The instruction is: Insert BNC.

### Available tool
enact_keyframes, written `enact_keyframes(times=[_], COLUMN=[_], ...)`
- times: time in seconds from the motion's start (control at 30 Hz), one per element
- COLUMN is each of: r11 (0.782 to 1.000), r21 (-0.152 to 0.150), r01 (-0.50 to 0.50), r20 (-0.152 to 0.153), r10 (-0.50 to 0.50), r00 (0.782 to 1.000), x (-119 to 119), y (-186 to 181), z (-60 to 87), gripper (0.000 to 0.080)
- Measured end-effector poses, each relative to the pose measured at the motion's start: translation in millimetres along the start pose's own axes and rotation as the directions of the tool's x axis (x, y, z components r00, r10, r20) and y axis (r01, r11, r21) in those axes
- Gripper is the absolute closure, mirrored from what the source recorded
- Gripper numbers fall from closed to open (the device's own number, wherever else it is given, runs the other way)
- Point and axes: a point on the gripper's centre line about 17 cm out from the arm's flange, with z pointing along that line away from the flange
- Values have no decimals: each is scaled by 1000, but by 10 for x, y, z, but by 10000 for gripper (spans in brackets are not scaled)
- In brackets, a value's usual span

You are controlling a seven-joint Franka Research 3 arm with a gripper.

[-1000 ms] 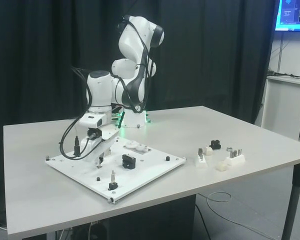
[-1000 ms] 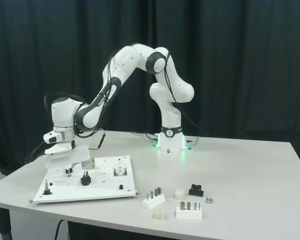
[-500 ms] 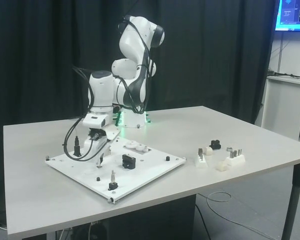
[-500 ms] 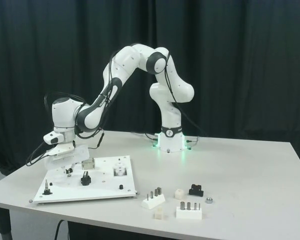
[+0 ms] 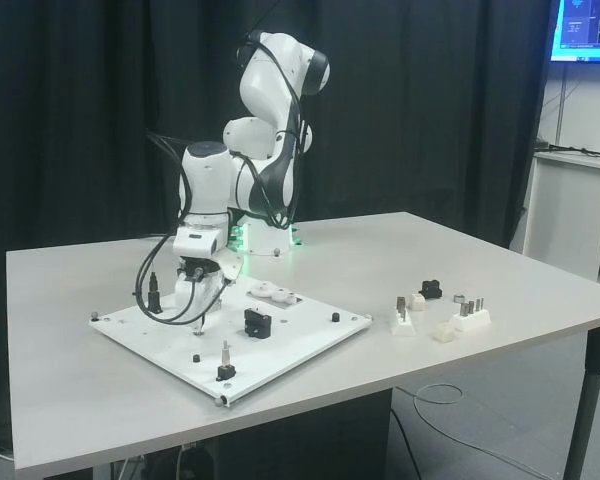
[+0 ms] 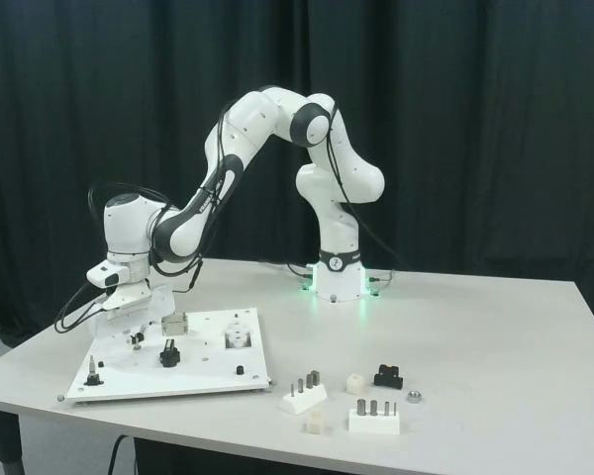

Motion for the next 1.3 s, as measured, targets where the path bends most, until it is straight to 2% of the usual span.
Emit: enact_keyframes(times=[0.1,0.6,1.3], r11=[1000,998,997], r21=[0,-3,-53], r01=[31,66,49], r20=[2,3,-9], r10=[-31,-66,-49], r00=[1000,998,999], x=[0,-7,-1], y=[1,0,4], z=[0,-3,2], gripper=[682,682,682])
